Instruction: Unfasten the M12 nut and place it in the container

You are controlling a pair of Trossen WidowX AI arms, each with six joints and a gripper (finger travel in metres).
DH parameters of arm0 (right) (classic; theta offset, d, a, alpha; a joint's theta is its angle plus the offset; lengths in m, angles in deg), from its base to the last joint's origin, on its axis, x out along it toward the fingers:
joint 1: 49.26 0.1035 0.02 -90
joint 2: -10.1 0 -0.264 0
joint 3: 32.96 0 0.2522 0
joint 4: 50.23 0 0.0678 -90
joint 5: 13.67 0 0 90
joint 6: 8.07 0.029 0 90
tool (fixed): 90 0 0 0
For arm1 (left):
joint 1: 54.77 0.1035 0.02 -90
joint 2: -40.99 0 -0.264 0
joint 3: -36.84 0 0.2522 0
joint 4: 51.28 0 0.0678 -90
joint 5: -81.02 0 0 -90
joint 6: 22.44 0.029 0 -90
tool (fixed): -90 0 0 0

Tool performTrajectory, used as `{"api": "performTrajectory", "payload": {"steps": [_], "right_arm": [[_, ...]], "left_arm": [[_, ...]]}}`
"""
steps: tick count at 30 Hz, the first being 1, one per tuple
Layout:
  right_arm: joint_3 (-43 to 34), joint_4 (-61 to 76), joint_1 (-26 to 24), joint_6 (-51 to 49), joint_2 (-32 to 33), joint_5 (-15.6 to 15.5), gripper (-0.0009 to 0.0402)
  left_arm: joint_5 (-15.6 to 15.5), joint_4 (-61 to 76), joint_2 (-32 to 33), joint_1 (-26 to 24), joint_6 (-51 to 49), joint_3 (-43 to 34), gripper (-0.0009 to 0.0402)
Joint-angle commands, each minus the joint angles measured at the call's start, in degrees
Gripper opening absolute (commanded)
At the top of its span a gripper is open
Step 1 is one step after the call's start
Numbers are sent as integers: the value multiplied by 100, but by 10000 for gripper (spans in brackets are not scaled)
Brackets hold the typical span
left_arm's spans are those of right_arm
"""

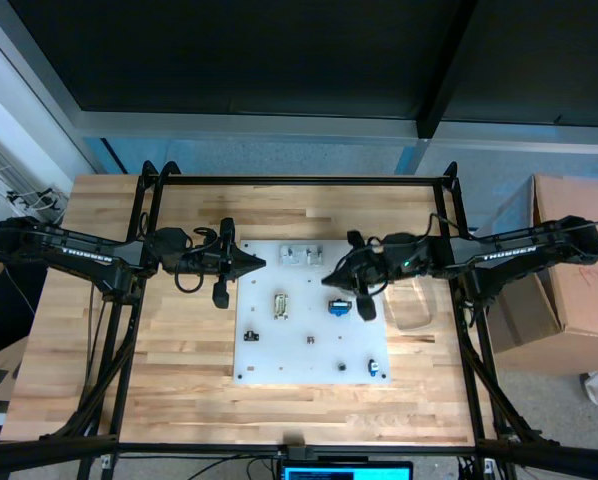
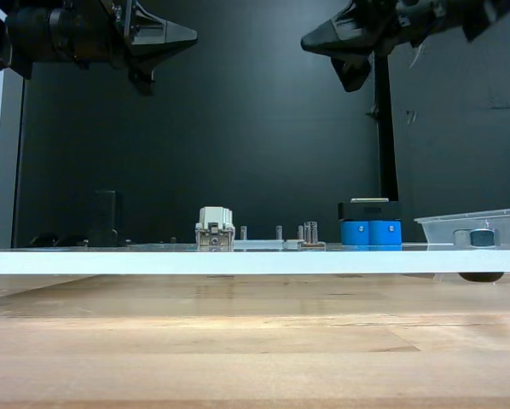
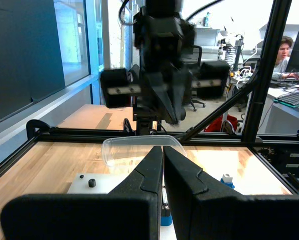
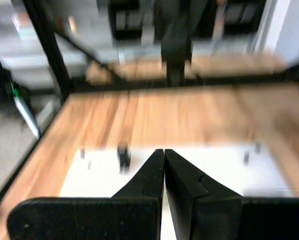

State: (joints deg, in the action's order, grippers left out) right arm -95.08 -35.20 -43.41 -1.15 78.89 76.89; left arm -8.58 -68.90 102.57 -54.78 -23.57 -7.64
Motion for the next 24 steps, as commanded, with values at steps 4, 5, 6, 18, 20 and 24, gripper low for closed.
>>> {"api": "performTrajectory", "payload": {"steps": [4,5,6,18,20,24], "right_arm": [[-940,2052,667,846,608,352,0],[-1084,2286,763,1051,713,352,0],[-1217,2463,859,1228,828,350,0],[-2962,4374,1676,2618,2328,350,0],[-3292,4734,1727,2955,2564,341,0],[-3915,5410,1770,3373,3036,332,11]], "left_arm": [[0,-2,2,0,0,0,0],[0,0,2,0,0,0,0],[2,0,2,0,0,0,0],[0,0,2,2,-2,0,0],[2,0,2,0,0,0,0],[2,-2,2,0,0,0,0]]}}
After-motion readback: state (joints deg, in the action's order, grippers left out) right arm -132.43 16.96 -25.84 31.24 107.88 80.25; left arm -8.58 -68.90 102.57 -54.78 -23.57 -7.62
